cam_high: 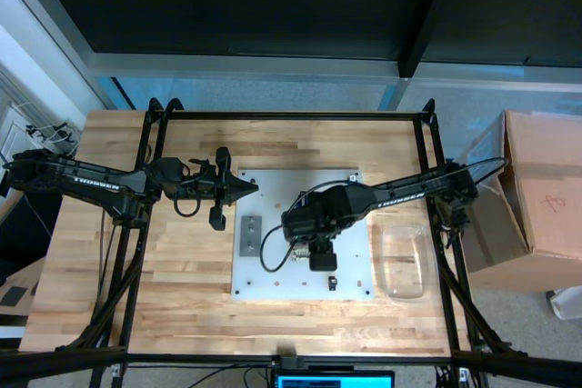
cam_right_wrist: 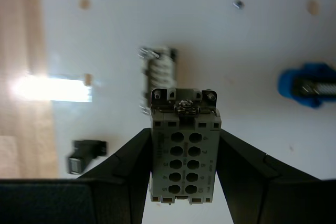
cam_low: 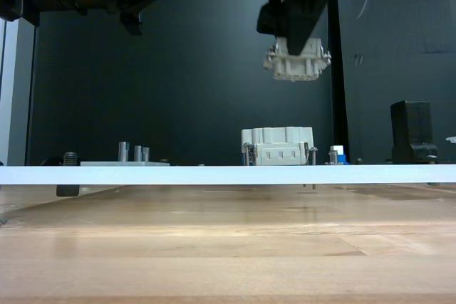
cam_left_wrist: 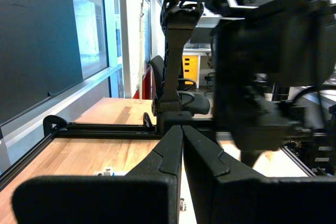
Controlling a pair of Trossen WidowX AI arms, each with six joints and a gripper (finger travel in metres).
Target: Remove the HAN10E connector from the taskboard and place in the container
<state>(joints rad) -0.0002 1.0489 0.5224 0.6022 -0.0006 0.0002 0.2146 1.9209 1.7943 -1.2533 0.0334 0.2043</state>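
A grey block (cam_high: 250, 233) with upright pegs lies near the middle of the wooden table (cam_high: 182, 297), and a small black plug (cam_high: 332, 283) stands nearer the table's near edge. A cardboard box (cam_high: 536, 197) sits just off the table's right edge, and a lit screen (cam_high: 334, 379) shows at its near edge.

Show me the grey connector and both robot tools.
HAN10E connector (cam_low: 296, 63), low view: its pale body, held above the board (cam_low: 178, 174).
right tool (cam_right_wrist: 185, 136), right wrist view: between fingertips clamping the connector.
left tool (cam_left_wrist: 182, 129), left wrist view: shut fingertips, raised over board's left edge.
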